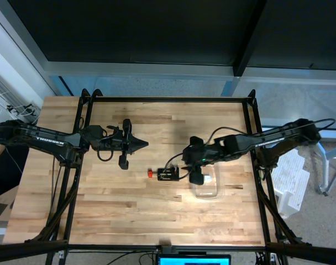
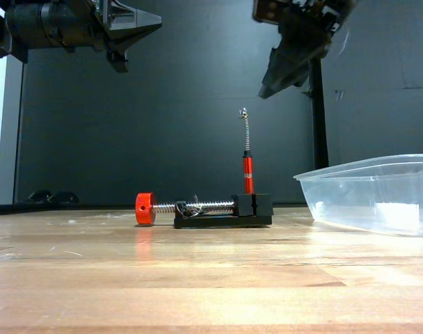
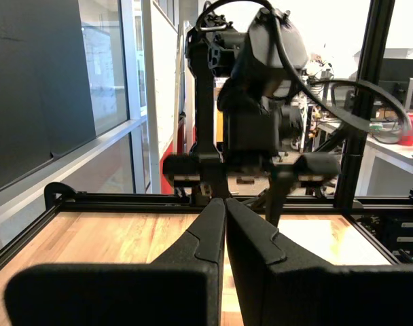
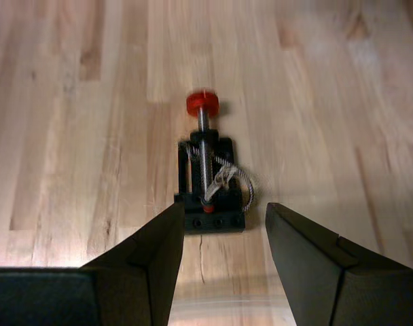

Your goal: Pick the RCA connector and install on taskboard

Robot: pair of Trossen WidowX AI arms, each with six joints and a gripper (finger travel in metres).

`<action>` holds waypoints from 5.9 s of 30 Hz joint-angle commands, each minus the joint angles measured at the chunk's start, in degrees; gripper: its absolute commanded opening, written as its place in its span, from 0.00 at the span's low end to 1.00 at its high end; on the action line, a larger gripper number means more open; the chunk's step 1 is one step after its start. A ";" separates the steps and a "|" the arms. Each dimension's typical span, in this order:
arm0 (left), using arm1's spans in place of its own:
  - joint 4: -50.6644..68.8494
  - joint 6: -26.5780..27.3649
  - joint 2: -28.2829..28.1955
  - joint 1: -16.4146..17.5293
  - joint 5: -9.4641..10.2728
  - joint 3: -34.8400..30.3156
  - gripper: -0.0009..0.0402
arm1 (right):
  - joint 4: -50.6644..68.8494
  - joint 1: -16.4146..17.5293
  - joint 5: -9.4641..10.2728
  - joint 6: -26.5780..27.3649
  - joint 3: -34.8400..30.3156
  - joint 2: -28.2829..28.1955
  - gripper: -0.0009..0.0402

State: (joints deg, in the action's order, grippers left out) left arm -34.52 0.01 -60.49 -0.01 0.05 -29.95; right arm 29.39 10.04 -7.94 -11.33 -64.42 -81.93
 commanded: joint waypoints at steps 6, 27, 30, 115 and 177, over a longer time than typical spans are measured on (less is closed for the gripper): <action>-0.02 -0.02 0.00 0.02 -0.02 0.00 0.02 | -14.97 -2.19 0.46 4.76 9.40 10.49 0.27; 0.00 -0.02 0.00 0.02 -0.02 0.00 0.02 | -39.91 -10.36 5.20 6.78 23.58 23.28 0.02; 0.00 -0.02 0.00 0.00 -0.02 0.00 0.02 | -43.06 -10.82 5.20 6.91 25.59 24.17 0.02; 0.00 -0.02 0.00 0.00 -0.02 0.00 0.02 | -51.45 -10.78 6.49 7.37 31.30 26.69 0.02; 0.00 -0.02 0.00 0.00 -0.02 0.00 0.02 | -49.29 -10.78 6.49 7.37 31.30 26.69 0.02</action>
State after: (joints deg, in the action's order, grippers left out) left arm -34.52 -0.01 -60.49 -0.01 0.03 -29.93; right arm -19.86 -0.73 -1.45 -3.97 -33.10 -55.22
